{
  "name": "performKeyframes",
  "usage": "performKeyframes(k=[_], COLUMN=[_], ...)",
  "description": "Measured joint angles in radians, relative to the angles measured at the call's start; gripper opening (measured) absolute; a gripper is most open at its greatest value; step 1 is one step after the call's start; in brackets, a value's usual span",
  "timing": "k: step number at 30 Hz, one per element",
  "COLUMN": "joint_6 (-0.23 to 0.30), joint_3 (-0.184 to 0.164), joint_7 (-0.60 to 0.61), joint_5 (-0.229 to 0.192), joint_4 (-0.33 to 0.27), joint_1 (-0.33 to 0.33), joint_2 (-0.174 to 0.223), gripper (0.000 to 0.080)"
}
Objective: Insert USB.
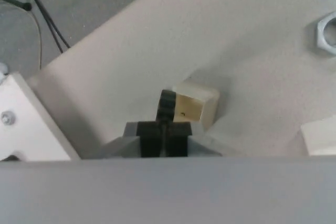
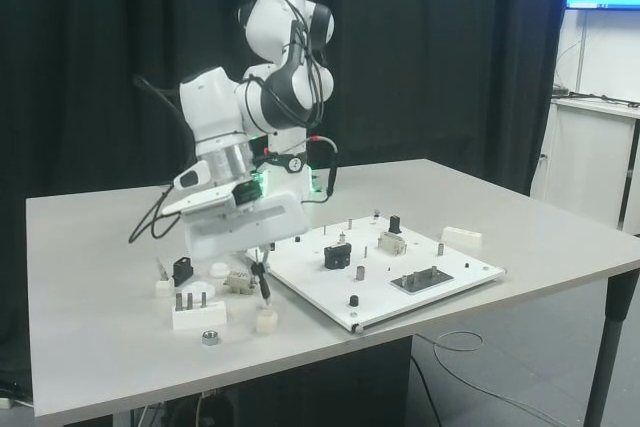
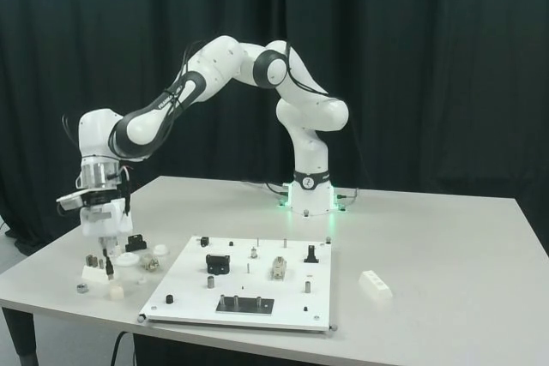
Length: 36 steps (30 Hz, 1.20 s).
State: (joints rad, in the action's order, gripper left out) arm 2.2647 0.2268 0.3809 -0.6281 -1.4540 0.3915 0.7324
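My gripper (image 1: 165, 129) is shut on a small black USB plug (image 1: 167, 103) that sticks out past the black fingertips. The plug hangs right beside a small pale block (image 1: 197, 106) on the grey table; I cannot tell if they touch. In the first room view the gripper (image 2: 262, 279) is low over the table, left of the white assembly board (image 2: 440, 292), with the pale block (image 2: 265, 320) just beneath it. The second room view shows the gripper (image 3: 108, 268) at the table's left end, away from the board (image 3: 184, 293). A pale socket part (image 2: 391, 241) stands on the board.
A metal nut (image 1: 328, 32) and a white peg block (image 2: 197, 313) lie close to the gripper, along with other small parts (image 2: 183, 272). Black cables (image 1: 42, 14) cross the table. A white block (image 2: 461, 237) lies beyond the board. Pegs and a black part (image 2: 336, 257) stand on the board.
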Motion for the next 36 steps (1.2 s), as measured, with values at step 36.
performKeyframes(k=[36], joint_6=[-0.072], joint_3=[0.013], joint_7=[0.007], joint_5=[0.108], joint_4=[0.025], joint_1=[0.0], joint_2=[-0.06], gripper=[0.0023])
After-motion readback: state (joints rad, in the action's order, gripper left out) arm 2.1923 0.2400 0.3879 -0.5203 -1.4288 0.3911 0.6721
